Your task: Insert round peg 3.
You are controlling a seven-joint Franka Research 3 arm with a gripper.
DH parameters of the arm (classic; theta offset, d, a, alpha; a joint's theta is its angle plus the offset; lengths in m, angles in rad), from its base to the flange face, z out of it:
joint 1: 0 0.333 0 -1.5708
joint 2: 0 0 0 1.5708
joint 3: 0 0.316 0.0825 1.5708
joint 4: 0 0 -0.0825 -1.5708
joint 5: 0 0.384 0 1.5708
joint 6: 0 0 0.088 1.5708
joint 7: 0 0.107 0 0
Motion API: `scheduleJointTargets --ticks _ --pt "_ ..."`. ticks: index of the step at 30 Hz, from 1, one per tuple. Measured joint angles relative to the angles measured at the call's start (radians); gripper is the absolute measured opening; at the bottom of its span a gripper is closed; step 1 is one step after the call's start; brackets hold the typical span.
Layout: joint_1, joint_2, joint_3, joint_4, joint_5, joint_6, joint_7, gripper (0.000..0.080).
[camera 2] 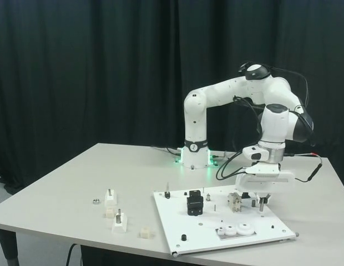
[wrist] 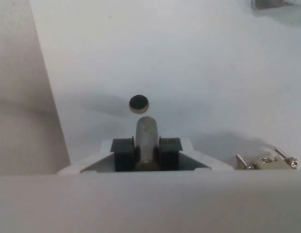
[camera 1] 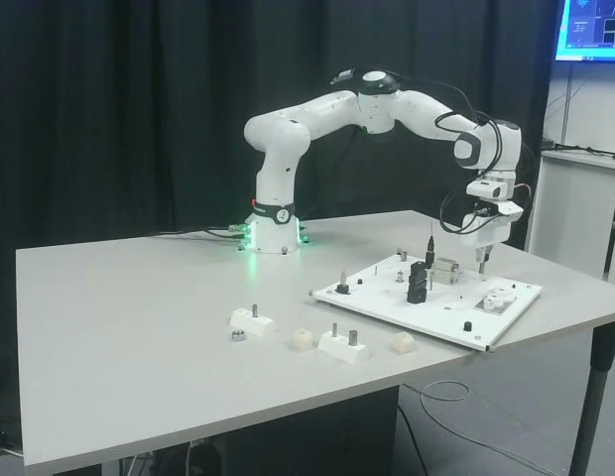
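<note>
In the wrist view my gripper (wrist: 146,154) is shut on a grey round peg (wrist: 146,141) that stands between the two black pads (wrist: 122,154). A small dark round hole (wrist: 138,102) in the white board (wrist: 189,63) lies just beyond the peg's tip. In the first room view the gripper (camera 1: 481,256) hangs above the far right part of the board (camera 1: 387,305) with the peg (camera 1: 481,262) pointing down. The second room view has the gripper (camera 2: 261,203) a little above the board (camera 2: 177,227), the peg's tip apart from its surface.
On the board stand a black block (camera 2: 195,204), a small metal block (camera 2: 234,202), thin upright pins (camera 1: 342,275) and white gears (camera 2: 236,229). Screws on a metal fixture (wrist: 267,161) sit close to the gripper. White holders with pegs (camera 1: 344,345) and a nut (camera 1: 238,335) lie on the grey table (camera 1: 139,307).
</note>
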Motion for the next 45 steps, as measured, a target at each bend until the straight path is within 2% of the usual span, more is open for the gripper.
scheduleJointTargets --ticks 15,27,45 --pt "-0.008 -0.007 0.011 -0.002 0.002 0.000 0.000 0.0104" --pt "-0.016 -0.007 0.013 -0.002 0.034 0.000 0.000 0.0104" --pt "-0.033 -0.007 0.020 0.003 0.048 0.001 0.013 0.0104"
